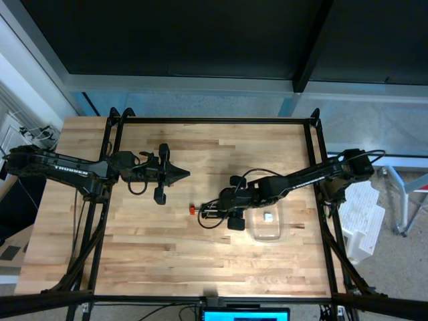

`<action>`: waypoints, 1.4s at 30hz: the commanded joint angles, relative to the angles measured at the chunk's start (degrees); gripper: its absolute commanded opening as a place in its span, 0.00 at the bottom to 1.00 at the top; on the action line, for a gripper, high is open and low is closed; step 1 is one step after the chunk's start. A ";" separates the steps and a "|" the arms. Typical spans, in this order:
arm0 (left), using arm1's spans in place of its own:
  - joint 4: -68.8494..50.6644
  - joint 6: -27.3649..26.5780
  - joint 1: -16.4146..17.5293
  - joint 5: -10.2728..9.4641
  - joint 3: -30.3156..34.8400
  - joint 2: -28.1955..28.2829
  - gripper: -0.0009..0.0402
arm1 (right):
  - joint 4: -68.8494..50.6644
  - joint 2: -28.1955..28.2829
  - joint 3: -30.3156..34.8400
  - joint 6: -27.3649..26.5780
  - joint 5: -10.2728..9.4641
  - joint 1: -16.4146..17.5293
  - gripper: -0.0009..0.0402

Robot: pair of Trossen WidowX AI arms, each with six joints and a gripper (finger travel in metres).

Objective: Pick the RCA connector and install on taskboard

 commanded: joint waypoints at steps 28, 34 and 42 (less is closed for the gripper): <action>0.02 0.00 0.00 0.00 0.00 0.00 0.02 | 6.62 -18.36 -6.43 -4.57 -4.46 -1.79 0.23; 0.02 0.00 0.02 0.00 0.00 0.00 0.02 | 16.41 -24.72 -13.38 -5.60 -4.98 -3.41 0.09; 0.02 0.00 0.00 0.00 0.00 0.00 0.02 | 26.08 -31.61 -20.13 -7.06 -5.42 -5.07 0.02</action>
